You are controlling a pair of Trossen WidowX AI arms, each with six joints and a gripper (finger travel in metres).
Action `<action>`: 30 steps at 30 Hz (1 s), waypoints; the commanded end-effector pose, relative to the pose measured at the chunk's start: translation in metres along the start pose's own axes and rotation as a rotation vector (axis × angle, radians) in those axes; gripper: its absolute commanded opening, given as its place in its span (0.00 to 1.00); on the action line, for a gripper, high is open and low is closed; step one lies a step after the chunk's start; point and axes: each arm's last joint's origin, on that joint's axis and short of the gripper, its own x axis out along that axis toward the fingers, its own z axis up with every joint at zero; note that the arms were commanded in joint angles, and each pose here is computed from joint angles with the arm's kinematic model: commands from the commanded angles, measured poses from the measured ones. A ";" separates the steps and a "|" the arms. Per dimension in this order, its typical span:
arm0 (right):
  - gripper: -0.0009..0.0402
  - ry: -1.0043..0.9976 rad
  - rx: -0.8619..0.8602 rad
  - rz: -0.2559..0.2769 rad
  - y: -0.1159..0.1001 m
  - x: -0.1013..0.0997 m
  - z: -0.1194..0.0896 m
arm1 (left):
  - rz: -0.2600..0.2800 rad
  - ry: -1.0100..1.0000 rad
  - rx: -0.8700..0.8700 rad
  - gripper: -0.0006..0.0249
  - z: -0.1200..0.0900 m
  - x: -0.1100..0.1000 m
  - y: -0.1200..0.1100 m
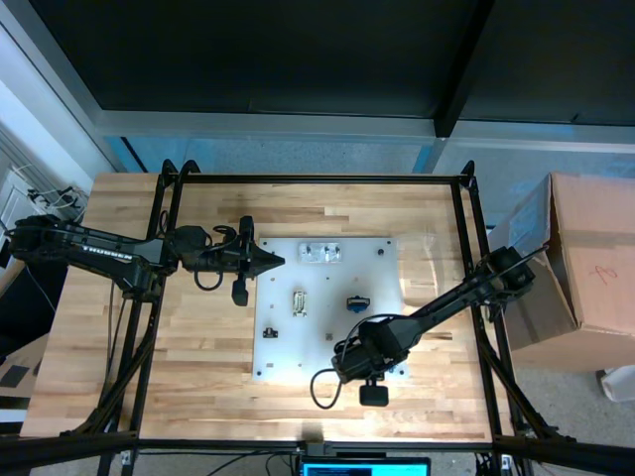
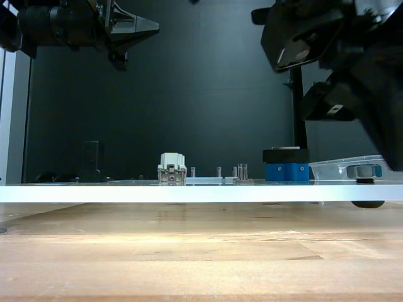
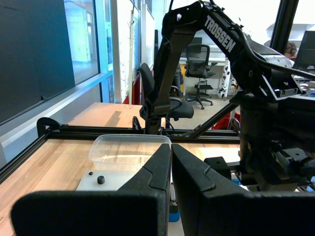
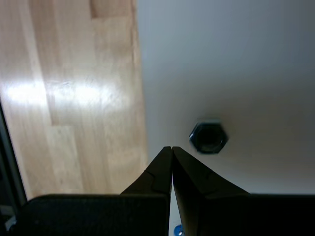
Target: Unfasten the M12 nut and place it in the container
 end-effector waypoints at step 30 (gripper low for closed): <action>0.02 -0.010 0.070 -0.017 0.001 -0.021 -0.003 | 0.000 0.001 0.000 0.03 0.000 0.000 0.000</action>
